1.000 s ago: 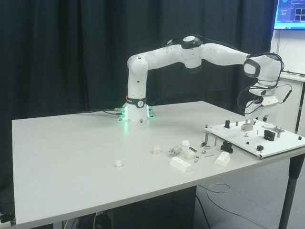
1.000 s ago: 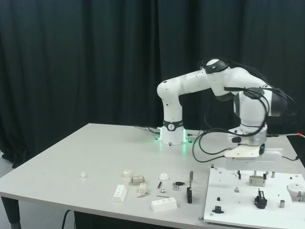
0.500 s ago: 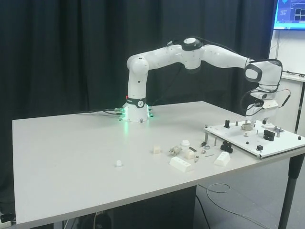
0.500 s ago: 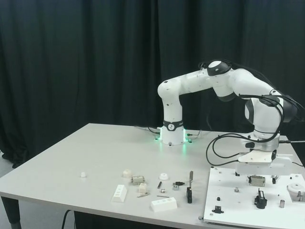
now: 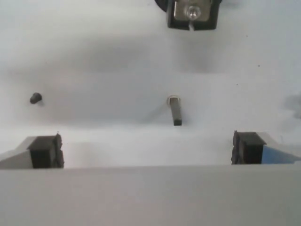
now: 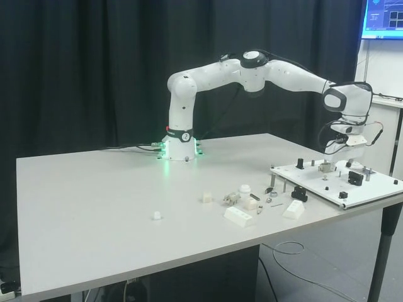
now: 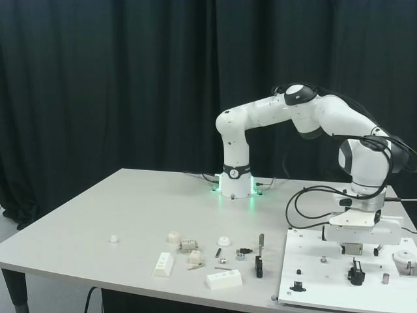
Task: Remove square peg 1.
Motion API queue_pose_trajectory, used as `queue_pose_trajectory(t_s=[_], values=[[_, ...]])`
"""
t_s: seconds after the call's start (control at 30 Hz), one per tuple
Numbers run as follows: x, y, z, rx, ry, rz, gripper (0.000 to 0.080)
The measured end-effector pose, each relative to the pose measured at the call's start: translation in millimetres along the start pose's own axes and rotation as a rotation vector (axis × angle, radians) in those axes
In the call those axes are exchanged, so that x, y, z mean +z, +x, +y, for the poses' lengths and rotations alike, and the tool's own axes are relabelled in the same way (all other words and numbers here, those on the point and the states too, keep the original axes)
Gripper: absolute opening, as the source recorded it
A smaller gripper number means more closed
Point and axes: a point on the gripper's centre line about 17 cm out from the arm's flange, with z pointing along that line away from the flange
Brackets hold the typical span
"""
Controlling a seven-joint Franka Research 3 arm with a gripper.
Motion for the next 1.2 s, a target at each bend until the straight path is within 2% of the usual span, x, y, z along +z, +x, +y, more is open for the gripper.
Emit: queue_pose_trajectory(t_s=[0.63, 1.13, 1.17, 1.2], values=[[18.9, 11, 8, 0.028, 0.010, 0.031, 0.0800], [19.7, 10, 10, 0.052, 0.012, 0.024, 0.0800], [19.6, 10, 10, 0.052, 0.012, 0.023, 0.0512], [19.6, 10, 9, 0.052, 0.012, 0.022, 0.0512]])
